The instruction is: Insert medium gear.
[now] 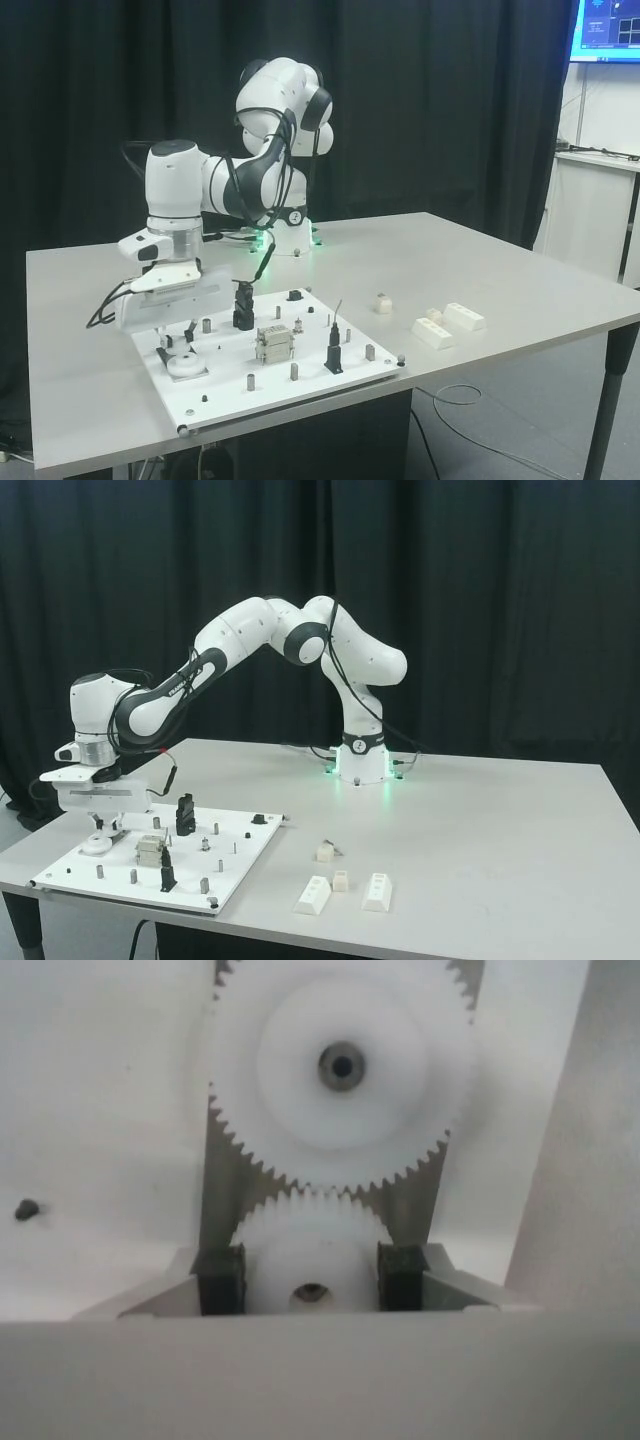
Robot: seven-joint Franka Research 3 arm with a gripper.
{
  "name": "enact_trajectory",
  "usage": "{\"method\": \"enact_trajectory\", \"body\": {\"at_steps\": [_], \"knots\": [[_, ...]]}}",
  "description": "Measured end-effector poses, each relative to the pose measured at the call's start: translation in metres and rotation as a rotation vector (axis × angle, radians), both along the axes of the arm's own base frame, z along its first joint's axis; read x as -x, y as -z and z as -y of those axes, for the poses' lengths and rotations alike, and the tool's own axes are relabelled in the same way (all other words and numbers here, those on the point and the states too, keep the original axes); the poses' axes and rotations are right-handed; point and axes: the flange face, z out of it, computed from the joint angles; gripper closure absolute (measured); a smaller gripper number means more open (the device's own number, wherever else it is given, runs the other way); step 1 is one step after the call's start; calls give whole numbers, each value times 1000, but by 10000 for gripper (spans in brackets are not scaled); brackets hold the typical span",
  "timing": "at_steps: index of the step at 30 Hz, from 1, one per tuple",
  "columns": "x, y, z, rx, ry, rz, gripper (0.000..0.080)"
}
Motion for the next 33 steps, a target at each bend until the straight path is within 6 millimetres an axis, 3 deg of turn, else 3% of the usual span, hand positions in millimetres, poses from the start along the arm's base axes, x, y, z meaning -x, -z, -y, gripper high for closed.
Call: {"method": "enact_trajectory", "body": {"at_steps": [33], "knots": [[0, 0, -1, 0, -268, -10, 522]]}}
